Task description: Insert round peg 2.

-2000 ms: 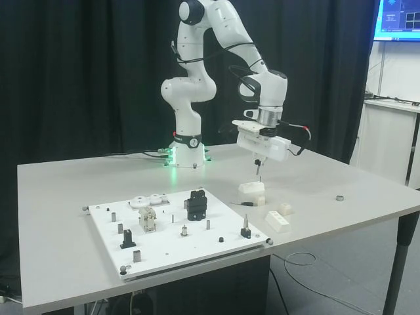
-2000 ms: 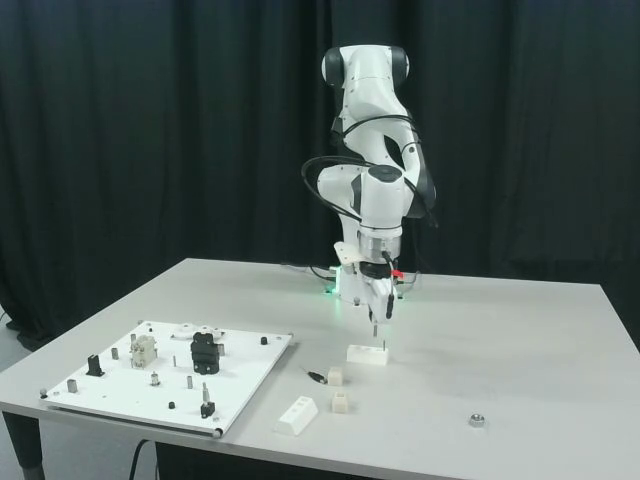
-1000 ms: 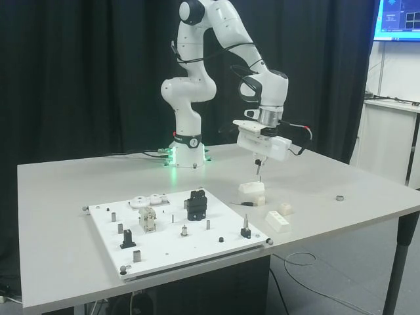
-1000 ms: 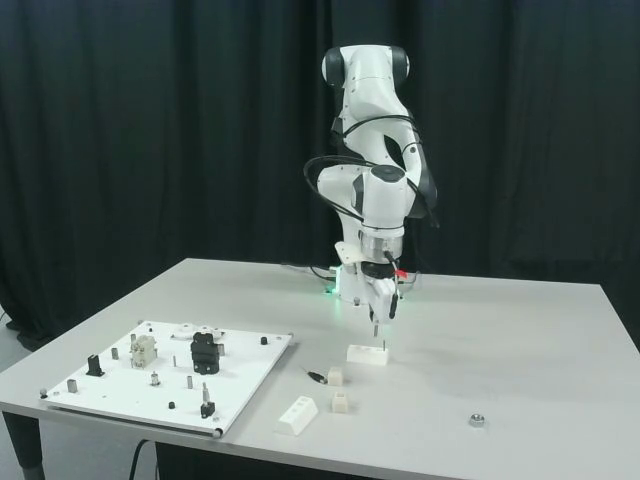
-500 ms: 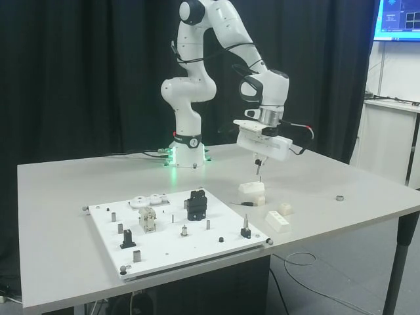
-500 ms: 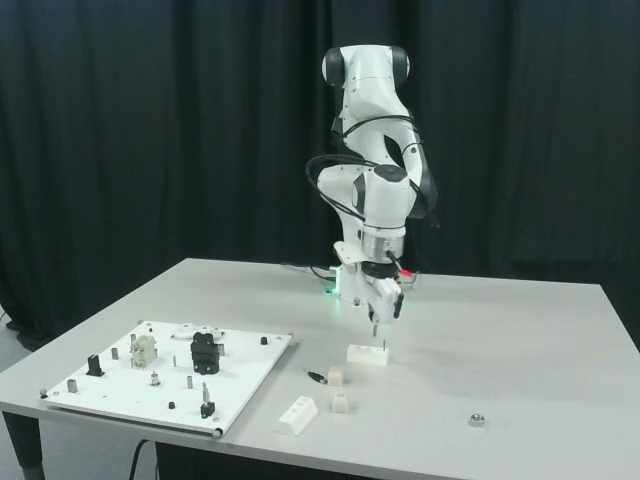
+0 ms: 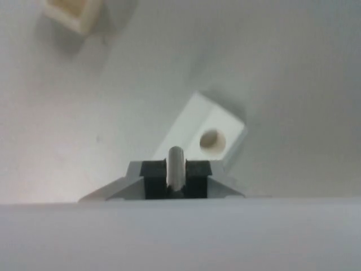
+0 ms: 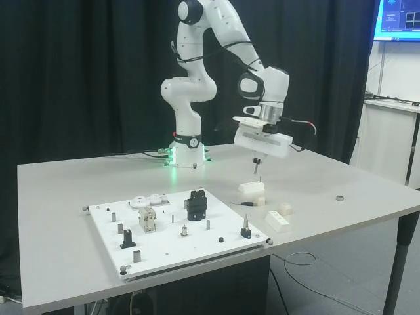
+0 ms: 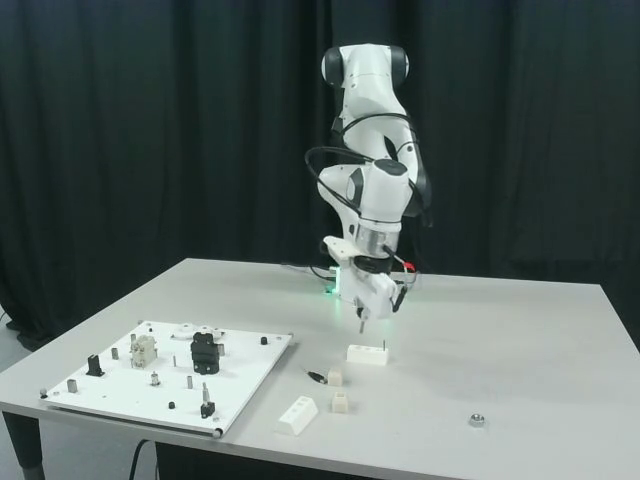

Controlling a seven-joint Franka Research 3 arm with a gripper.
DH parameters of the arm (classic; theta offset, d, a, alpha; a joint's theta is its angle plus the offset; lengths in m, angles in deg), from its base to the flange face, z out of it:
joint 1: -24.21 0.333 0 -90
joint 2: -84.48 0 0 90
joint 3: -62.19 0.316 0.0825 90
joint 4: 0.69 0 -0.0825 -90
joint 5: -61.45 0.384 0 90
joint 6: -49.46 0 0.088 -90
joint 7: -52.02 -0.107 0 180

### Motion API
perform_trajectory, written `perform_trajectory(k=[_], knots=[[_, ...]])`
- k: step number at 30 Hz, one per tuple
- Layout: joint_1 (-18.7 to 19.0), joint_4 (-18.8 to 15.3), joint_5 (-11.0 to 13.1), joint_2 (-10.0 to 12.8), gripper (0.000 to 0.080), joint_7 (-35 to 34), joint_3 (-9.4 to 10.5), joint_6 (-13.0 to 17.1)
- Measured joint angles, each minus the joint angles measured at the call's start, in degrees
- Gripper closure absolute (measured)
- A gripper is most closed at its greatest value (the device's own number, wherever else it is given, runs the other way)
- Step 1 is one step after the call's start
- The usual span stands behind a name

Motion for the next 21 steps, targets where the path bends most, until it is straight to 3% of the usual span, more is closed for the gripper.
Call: perform_trajectory(k=[9,21], knots=[[-3.3,0.9,-4.1,-1.9,0.0738,4.3,-0.04,0.0],[-8.1,2.6,-6.0,-4.0,0.0738,13.3,-0.4,0.0]])
